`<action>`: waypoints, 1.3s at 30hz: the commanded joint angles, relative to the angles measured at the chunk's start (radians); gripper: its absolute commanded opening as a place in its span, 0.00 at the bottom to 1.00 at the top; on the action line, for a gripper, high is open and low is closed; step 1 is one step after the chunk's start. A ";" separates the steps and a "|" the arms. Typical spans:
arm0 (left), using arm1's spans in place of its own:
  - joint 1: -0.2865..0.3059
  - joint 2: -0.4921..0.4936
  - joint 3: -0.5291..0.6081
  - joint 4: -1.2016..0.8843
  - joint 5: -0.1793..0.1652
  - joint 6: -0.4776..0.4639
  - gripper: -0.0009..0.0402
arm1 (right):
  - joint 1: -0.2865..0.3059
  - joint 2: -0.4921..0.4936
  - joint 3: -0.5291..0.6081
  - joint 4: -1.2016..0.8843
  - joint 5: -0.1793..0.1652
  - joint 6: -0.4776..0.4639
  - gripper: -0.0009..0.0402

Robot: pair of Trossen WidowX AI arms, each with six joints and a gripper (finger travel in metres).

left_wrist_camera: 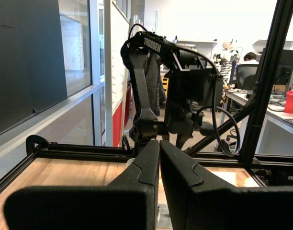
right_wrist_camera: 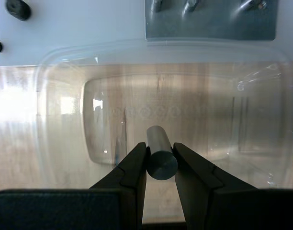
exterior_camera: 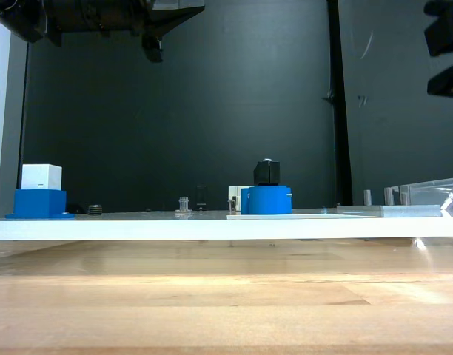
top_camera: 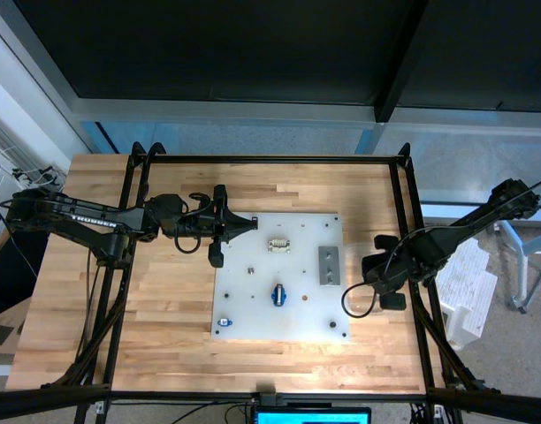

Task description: Pick the 16mm cylinder and install on the taskboard

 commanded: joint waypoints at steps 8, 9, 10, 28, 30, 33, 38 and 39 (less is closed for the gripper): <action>0.000 0.000 0.000 0.000 0.000 0.000 0.02 | -0.018 0.046 0.027 0.011 -0.002 0.016 0.04; 0.000 0.000 0.000 0.000 0.000 0.000 0.02 | -0.026 0.057 0.028 0.029 -0.005 0.016 0.04; 0.000 0.000 0.000 0.000 0.000 0.000 0.02 | -0.035 0.069 0.030 0.047 -0.020 0.015 0.04; 0.000 0.000 0.000 0.000 0.000 0.000 0.02 | -0.141 0.409 0.281 0.123 -0.047 -0.042 0.04; 0.000 0.000 0.000 0.000 0.000 0.000 0.02 | -0.145 0.445 0.310 0.124 -0.047 -0.047 0.04; 0.000 0.000 0.000 0.000 0.000 0.000 0.02 | -0.145 0.493 0.351 0.126 -0.047 -0.052 0.04; 0.000 0.000 0.000 0.000 0.000 0.000 0.02 | -0.146 0.567 0.413 0.132 -0.047 -0.056 0.04; 0.000 0.000 0.000 0.000 0.000 0.000 0.02 | -0.148 0.579 0.422 0.135 -0.047 -0.056 0.04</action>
